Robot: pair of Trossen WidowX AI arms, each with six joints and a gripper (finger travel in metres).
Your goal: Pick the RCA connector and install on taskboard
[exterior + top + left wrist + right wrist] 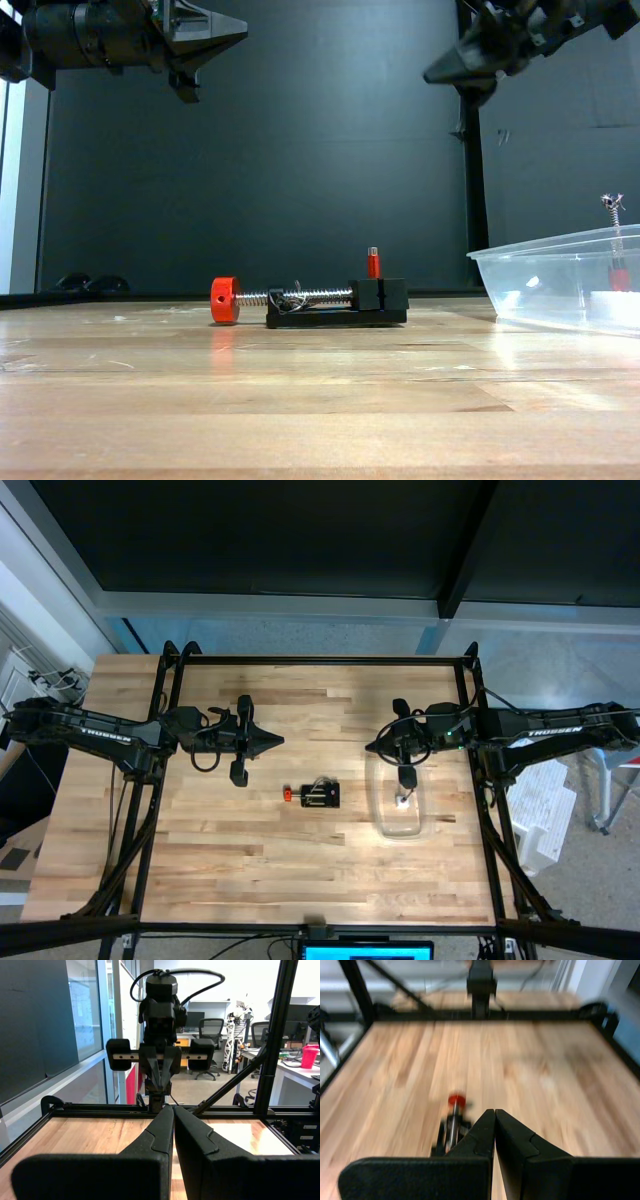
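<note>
Now left gripper and right gripper hover high, both closed on nothing (flanking the taskboard, right one over the tray's far edge).

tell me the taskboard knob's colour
Red knob, clearest in low view; left gripper, right gripper hover above, shut.
</note>
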